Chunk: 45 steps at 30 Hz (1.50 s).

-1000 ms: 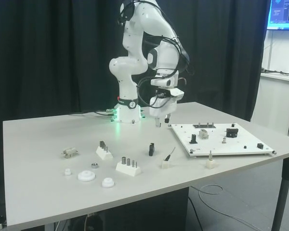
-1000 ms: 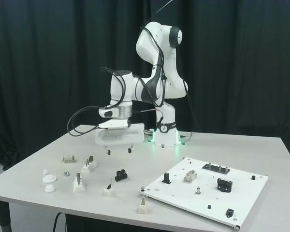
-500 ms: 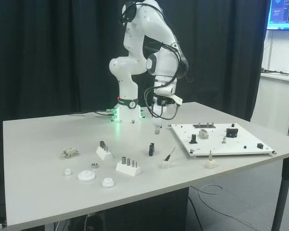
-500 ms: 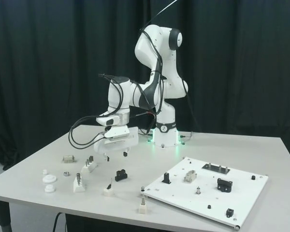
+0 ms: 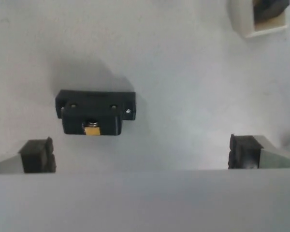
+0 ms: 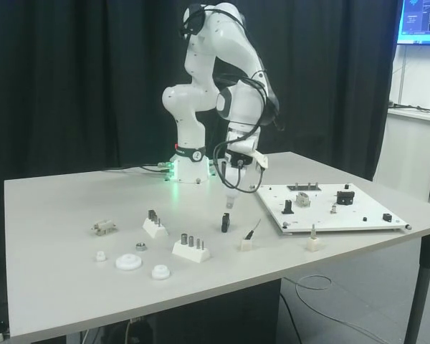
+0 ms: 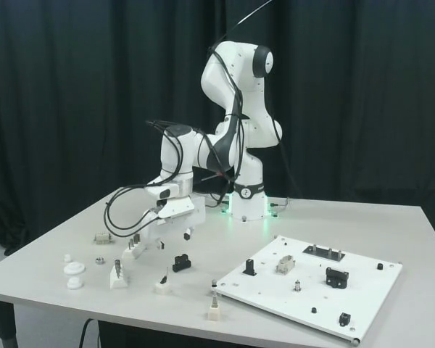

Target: Pick D-SUB.

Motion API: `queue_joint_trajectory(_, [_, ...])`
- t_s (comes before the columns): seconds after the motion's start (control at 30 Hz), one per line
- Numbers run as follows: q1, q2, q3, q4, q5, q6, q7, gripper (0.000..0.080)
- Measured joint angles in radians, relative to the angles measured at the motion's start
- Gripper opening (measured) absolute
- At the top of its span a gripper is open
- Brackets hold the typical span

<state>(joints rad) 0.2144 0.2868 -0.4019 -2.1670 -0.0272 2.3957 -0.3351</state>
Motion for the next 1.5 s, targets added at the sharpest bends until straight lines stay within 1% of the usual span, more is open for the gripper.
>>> queue_joint_trajectory(0.3, [-0.004, 0.022, 0.000, -0.017, 0.001, 0.008, 0.000, 0.0800])
queue_joint_trajectory(0.6, [-0.004, 0.024, 0.002, -0.056, 0.006, 0.057, 0.002, 0.0800])
queue_joint_trajectory(0.8, [-0.004, 0.023, 0.003, -0.078, 0.021, 0.089, 0.009, 0.0800])
queue_joint_trajectory(1.5, [-0.004, 0.022, 0.008, -0.144, 0.026, 0.180, 0.018, 0.0800])
